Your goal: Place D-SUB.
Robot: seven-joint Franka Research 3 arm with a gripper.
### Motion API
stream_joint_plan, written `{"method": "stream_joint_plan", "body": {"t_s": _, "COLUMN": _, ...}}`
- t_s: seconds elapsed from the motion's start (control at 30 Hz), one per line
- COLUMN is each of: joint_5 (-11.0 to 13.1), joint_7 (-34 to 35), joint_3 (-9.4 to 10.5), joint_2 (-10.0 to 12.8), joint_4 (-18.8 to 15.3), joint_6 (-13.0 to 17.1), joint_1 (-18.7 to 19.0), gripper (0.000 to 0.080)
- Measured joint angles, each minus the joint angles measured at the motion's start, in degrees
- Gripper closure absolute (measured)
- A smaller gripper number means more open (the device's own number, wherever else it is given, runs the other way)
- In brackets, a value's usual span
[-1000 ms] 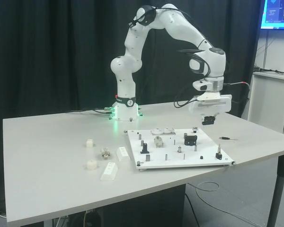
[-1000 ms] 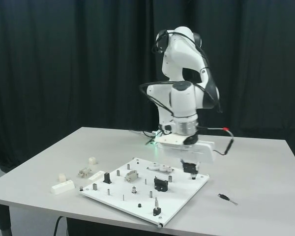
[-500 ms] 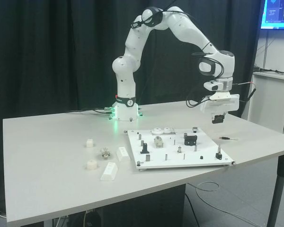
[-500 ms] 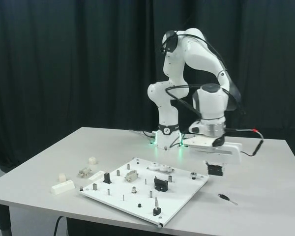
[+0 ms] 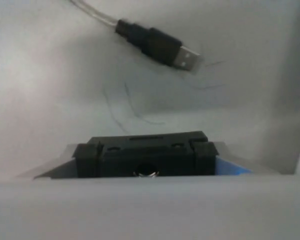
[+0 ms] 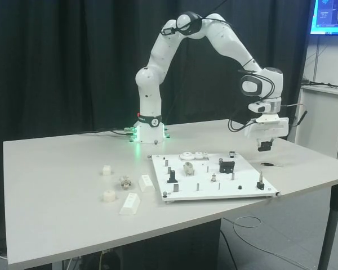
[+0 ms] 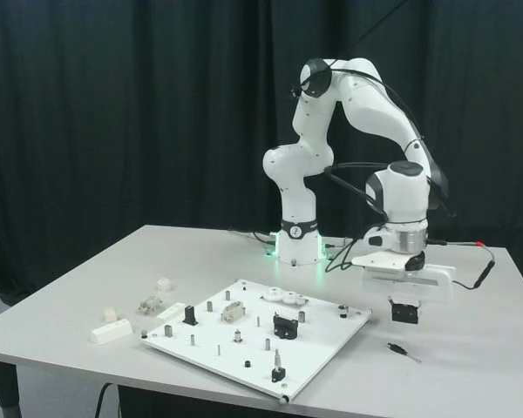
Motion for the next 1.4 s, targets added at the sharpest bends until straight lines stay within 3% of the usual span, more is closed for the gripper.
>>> {"method": "stream_joint_plan", "body": {"t_s": 0.57, "joint_5": 0.00, "joint_7": 3.59, "joint_3": 0.00, "joint_2": 3.56, "joint_4": 0.00, "joint_6": 5.36, "joint_1": 2.96, "gripper": 0.0416}}
{"method": "stream_joint_plan", "body": {"t_s": 1.4, "joint_5": 0.00, "joint_7": 4.99, "joint_3": 0.00, "joint_2": 5.09, "joint_4": 0.01, "joint_6": 7.62, "joint_1": 4.34, "gripper": 0.0416}}
